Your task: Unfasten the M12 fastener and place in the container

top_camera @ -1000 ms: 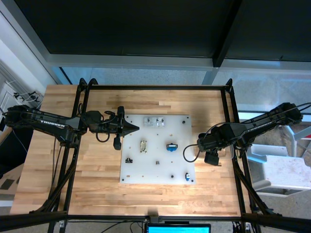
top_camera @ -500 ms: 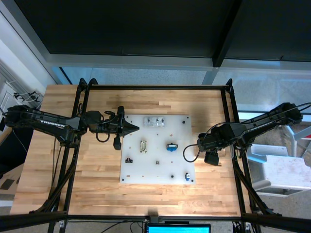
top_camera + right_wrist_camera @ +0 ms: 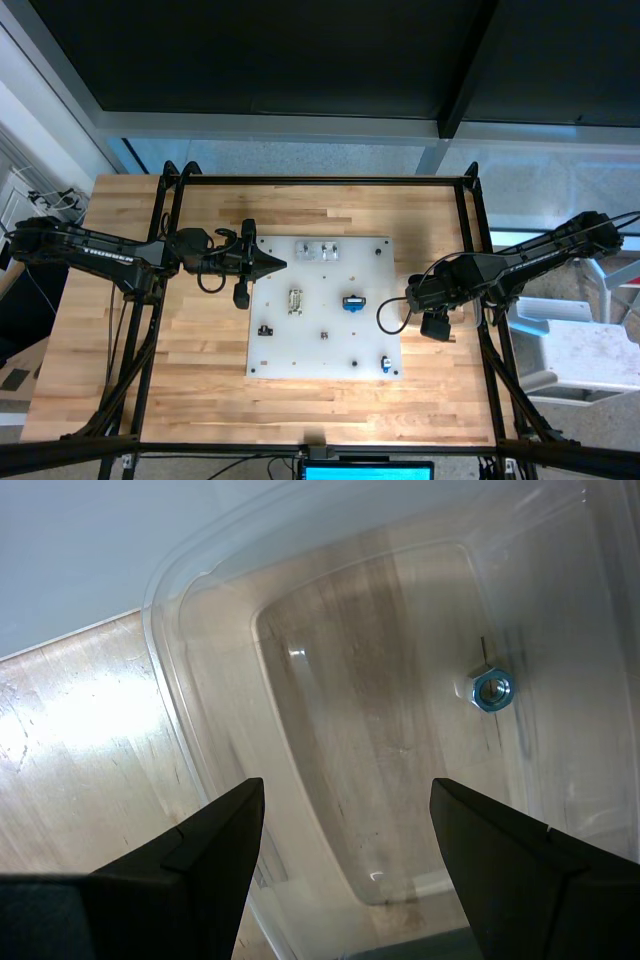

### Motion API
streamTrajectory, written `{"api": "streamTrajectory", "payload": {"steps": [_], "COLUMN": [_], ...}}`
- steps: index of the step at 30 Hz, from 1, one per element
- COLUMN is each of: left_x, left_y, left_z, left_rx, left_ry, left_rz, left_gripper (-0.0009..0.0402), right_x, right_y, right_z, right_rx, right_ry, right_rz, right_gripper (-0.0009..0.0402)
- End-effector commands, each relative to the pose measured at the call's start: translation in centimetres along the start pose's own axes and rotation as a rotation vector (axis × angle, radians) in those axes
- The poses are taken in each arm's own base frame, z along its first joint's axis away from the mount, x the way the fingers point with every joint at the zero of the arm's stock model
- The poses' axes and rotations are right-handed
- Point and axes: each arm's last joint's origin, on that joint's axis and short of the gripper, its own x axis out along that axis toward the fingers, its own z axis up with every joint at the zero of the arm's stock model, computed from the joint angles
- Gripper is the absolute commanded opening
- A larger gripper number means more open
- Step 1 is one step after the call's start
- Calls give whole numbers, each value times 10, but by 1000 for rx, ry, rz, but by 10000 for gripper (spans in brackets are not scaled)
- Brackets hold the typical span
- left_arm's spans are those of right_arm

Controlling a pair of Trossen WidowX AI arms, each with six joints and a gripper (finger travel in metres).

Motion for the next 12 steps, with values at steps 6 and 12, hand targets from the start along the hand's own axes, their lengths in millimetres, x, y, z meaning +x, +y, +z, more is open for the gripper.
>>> {"api": "streamTrajectory", "payload": {"steps": [6, 12], "left_x": [0, 0], "left_y": [0, 0], "left_z": [0, 0], "left_rx": [0, 0], "left_ry": [0, 0], "left_rz": [0, 0], "left_gripper": [0, 0], "right_x": [0, 0], "right_y": [0, 0], "right_z": [0, 1], "right_rx": [0, 0], "right_ry": [-3, -6], "right_rz": [2, 4], "right_gripper": [232, 232]}}
